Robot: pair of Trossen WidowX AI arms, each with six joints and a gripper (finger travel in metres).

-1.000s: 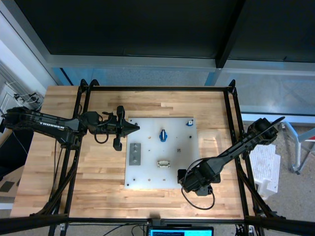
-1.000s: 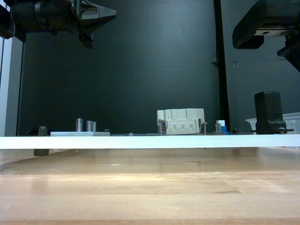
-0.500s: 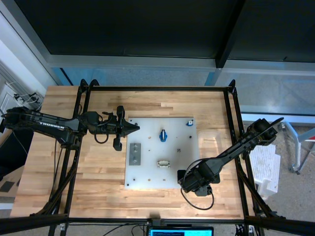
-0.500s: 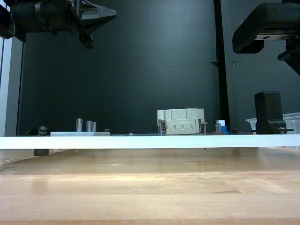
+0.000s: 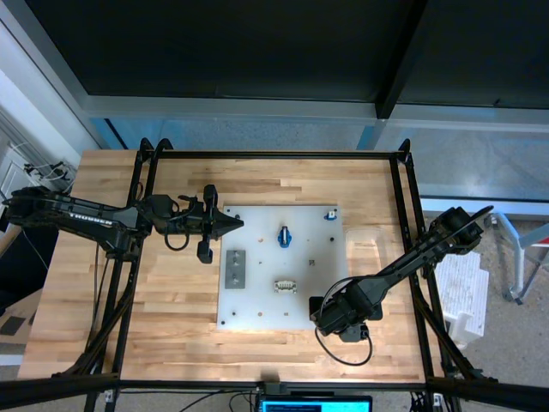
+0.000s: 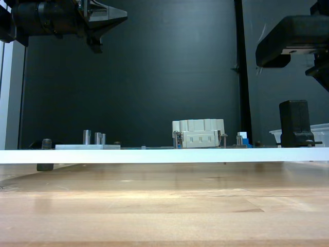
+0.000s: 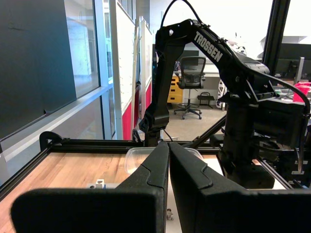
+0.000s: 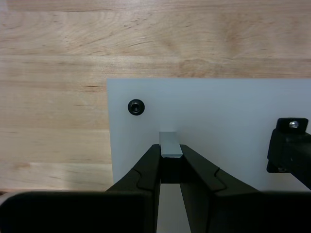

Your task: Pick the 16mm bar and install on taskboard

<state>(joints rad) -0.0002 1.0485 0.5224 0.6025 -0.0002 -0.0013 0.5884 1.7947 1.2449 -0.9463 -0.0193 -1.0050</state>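
**A:** Where is the 16mm bar (image 8: pixel 170 144)?

**B:** In the right end effector (image 8: pixel 170 154). Its two black fingers are clamped on the bar from both sides, and the bar's flat grey end sticks out just past the tips.

**A:** And where is that over the board?

**B:** Over the near right corner of the taskboard (image 5: pixel 257 300). In the right wrist view the bar lies over the white plate, near a black corner screw (image 8: pixel 136 107) and close to the plate's edge, with the wooden surface (image 5: pixel 171 343) beyond. I cannot tell whether the bar touches the plate.

**A:** What about the other arm?

**B:** The left end effector (image 5: pixel 230 221) hangs by the far left edge of the taskboard. The low view shows it well above the plate. Its fingers are pressed together with nothing between them.

**A:** What else stands on the board?

**B:** A blue knob (image 5: pixel 285 235) stands toward the far side and a grey block (image 5: pixel 234 268) by the left edge. A small connector (image 5: pixel 285 286) sits near the middle.
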